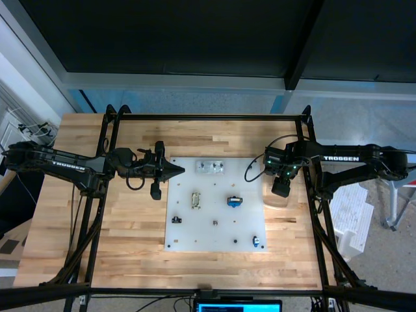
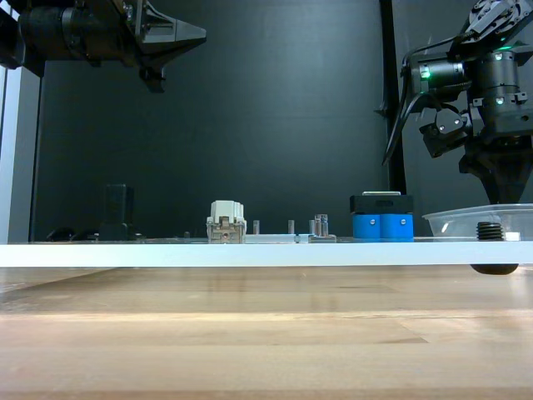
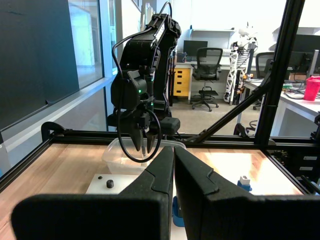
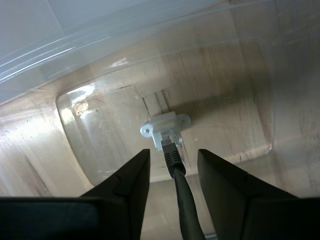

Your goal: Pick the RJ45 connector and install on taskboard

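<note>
Right wrist view gives me my best look at the connector [image 4: 163, 127]. It is a tiny whitish, half-clear plastic piece with two small rounded tabs, each with a hole. It lies flat on the bottom of a clear plastic dish [image 4: 95, 125]. A thin black cable [image 4: 181, 192] runs from it back toward the camera.

The right gripper [image 4: 172, 151] points down into the dish. Its two dark fingers are spread apart, one on either side of the cable just behind the connector, and I see neither finger touching the connector or the cable.

From the high view, the dish sits on the wooden table [image 1: 130, 234], just beside the right edge of the white board [image 1: 214, 242], so the connector is off the board.

The left gripper [image 1: 177, 170] hangs over the board's left edge. In the low view it is well above the surface. Its fingers are pressed together into a point with nothing between them.
</note>
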Tool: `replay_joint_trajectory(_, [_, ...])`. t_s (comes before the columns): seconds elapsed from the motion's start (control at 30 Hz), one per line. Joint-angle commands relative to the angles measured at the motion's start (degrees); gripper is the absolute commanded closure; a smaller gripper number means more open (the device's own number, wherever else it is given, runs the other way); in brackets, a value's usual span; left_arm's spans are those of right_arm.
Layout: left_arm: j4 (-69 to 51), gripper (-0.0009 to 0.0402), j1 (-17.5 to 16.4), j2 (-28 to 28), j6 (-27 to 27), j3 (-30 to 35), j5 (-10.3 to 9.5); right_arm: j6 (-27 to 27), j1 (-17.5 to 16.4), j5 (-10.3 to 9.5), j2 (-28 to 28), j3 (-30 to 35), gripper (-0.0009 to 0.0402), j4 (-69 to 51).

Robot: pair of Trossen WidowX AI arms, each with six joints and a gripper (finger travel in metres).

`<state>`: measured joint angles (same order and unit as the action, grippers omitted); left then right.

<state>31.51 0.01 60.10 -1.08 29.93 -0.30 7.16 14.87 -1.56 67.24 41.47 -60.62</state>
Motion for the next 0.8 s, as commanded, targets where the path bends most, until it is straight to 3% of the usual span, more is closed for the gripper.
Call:
replay_joint_trajectory(0.03, [0.02, 0.0393, -0.02, 0.0, 0.02, 0.02, 0.02, -0.04, -0.02, 0.04, -0.02, 0.02, 0.0295, 0.0])
replay_joint_trajectory(0.57, [0.02, 0.0393, -0.02, 0.0, 0.02, 0.02, 0.02, -0.09, -0.09, 0.0, -0.02, 0.02, 0.0389, 0.02])
replay_joint_trajectory(0.8, [0.0, 0.0393, -0.02, 0.02, 0.02, 0.02, 0.02, -0.11, -0.2, 0.0, -0.07, 0.11, 0.0393, -0.09])
